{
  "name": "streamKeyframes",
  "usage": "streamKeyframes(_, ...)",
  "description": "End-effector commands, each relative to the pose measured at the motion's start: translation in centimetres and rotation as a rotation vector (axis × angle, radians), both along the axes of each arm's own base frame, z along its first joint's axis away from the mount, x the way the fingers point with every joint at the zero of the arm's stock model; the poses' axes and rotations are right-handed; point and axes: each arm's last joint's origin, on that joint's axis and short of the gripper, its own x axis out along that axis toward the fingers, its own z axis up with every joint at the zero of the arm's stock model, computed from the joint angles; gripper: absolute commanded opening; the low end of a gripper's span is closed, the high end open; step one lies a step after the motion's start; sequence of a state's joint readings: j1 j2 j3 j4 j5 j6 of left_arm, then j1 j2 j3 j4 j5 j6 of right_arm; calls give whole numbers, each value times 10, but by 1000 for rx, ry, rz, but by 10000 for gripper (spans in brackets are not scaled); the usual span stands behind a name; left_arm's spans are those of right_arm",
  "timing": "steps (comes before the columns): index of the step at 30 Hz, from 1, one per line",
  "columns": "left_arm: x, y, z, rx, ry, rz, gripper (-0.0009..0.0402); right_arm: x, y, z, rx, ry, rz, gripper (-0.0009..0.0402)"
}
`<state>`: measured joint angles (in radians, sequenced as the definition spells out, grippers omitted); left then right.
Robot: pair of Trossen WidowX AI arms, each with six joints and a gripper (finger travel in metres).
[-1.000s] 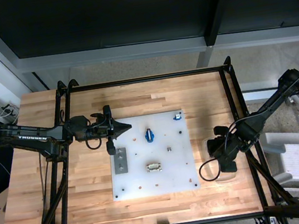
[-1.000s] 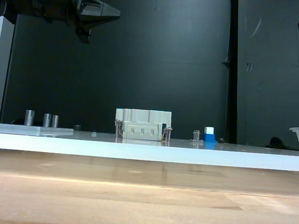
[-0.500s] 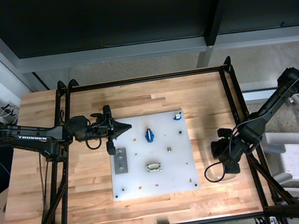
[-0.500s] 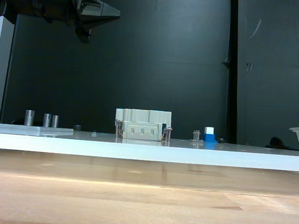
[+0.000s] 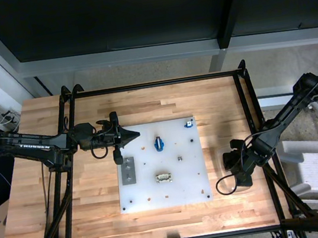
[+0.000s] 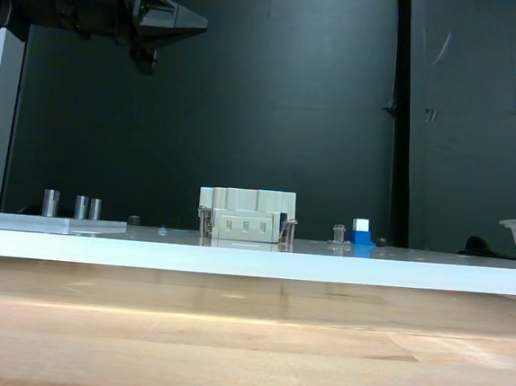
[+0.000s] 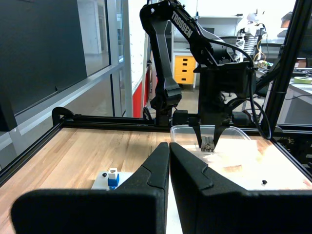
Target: Remove the HAN10-E connector and place it in the container
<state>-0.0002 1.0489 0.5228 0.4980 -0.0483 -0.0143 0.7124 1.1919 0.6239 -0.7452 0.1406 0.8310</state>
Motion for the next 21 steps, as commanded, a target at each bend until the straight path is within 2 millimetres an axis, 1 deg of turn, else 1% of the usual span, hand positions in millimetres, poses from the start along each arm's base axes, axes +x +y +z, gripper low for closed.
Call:
streamKeyframes(1, 0, 0, 0, 0, 0, 0, 0, 0, 0, -5, -15, 21, -2, 62)
streamKeyframes(8, 0, 0, 0, 0, 0, 0, 0, 2, 2, -8, -24, 35, -8, 63)
streamKeyframes(12, 0, 0, 0, 0, 0, 0, 0, 2, 2, -9, -22, 35, -19, 74)
streamKeyframes(16, 0, 0, 0, 0, 0, 0, 0, 2, 2, -9, -21, 36, -23, 100)
streamKeyframes(21, 0, 0, 0, 0, 0, 0, 0, 2, 2, -9, -20, 35, -22, 148)
